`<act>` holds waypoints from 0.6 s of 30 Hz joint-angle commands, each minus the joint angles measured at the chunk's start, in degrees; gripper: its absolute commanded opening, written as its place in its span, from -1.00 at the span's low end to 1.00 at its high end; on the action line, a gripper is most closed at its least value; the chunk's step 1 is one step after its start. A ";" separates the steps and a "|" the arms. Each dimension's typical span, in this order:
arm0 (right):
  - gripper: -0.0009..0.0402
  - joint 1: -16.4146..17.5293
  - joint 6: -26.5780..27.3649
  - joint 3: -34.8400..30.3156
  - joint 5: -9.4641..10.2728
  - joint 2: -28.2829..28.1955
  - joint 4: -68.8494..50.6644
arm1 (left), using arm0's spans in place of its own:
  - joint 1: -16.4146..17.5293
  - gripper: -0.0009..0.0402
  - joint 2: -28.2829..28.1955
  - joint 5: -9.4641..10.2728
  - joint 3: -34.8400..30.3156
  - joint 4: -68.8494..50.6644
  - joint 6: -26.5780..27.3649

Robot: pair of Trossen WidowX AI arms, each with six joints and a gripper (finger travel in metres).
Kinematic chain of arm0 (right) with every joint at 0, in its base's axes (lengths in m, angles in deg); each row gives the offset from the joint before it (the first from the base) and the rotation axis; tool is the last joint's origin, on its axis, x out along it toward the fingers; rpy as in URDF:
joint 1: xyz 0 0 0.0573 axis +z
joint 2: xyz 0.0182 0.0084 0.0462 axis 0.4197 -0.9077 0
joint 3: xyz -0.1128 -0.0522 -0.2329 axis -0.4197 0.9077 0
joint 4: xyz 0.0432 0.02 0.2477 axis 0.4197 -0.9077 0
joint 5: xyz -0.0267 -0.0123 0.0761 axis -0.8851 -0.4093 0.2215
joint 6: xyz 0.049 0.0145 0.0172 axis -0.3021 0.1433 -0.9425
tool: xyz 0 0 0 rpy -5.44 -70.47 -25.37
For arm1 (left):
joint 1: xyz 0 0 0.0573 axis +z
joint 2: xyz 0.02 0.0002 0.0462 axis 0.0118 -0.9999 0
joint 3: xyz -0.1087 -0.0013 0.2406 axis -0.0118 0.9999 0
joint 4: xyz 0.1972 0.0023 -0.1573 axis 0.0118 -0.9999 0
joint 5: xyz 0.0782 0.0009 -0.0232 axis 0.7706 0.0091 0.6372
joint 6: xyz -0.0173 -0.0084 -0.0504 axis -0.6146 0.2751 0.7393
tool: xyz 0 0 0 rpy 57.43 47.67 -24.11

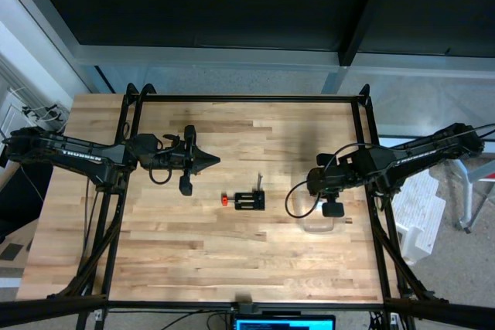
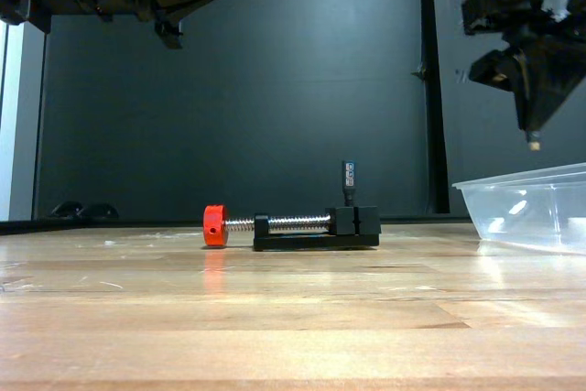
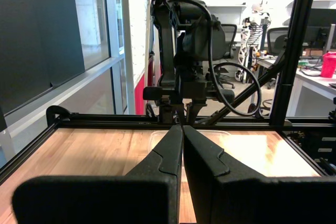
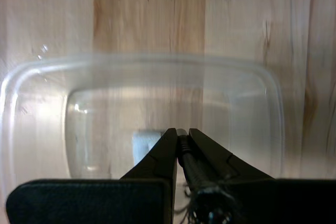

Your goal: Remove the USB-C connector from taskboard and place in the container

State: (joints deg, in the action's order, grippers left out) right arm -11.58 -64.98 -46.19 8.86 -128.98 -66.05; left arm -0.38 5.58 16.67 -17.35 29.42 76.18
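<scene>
My right gripper (image 4: 181,132) hangs over the container (image 4: 147,59), a clear shallow tray, and is shut on the USB-C connector (image 4: 185,153), a short dark stick held between its fingers. In the low view the right gripper (image 2: 531,130) points down just above the container (image 2: 526,212), with the connector's pale tip (image 2: 533,144) poking out below. The taskboard (image 1: 249,200), a small black block with an orange-red knob (image 2: 214,225), sits mid-table to the container's left. My left gripper (image 1: 210,161) hovers high at the back left, shut and holding nothing.
A thin grey upright pin (image 2: 348,179) stands on the taskboard's (image 2: 316,228) right end. A small white cube (image 4: 143,142) lies inside the container. Black frame rails (image 1: 247,99) border the wooden table. A laptop edge (image 1: 285,321) shows at the near side.
</scene>
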 commanded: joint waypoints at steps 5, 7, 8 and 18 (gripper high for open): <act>-0.96 0.31 -2.08 4.55 0.02 1.07 0.09 | 0.00 -0.96 -0.02 -0.02 -0.02 0.02 -0.02; -0.95 0.42 -2.08 5.31 0.00 1.07 0.37 | 0.02 -0.96 -0.02 -0.02 -0.02 0.02 -0.02; -0.95 0.42 -2.08 5.55 0.00 1.07 0.57 | 0.00 -0.96 -0.02 -0.02 -0.02 0.02 -0.02; -0.66 0.72 -2.75 5.60 -0.44 1.07 0.90 | 0.00 -0.96 -0.02 -0.02 -0.02 0.02 -0.02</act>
State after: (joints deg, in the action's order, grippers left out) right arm -10.88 -67.62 -40.46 8.49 -127.89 -65.13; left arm -0.38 5.58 16.67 -17.35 29.42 76.16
